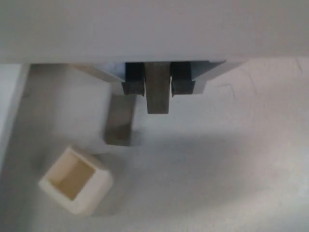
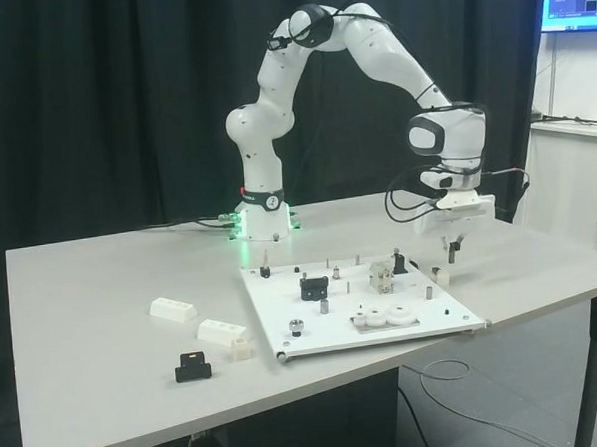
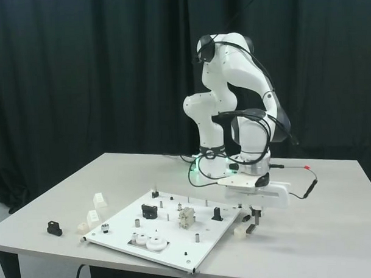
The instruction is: Place square peg 3.
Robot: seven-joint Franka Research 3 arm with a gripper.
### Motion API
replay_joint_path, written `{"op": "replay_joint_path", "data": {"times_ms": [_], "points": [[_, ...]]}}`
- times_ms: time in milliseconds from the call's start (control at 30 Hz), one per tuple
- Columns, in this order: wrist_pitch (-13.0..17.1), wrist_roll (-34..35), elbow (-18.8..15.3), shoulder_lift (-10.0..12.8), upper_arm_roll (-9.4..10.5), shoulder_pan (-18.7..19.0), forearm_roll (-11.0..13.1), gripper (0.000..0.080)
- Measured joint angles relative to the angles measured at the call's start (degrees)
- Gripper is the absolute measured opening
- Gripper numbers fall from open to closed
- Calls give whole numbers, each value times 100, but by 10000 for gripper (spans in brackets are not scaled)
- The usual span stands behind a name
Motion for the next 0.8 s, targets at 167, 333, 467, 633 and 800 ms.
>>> {"op": "replay_joint_path", "data": {"times_ms": [167,333,467,633,800], "points": [[166,100,-32,99,0,72,0,114],[243,139,-58,157,0,115,0,114],[257,159,-65,180,0,134,0,114],[257,169,-66,187,0,149,0,296],[257,216,-65,186,0,161,0,296]]}}
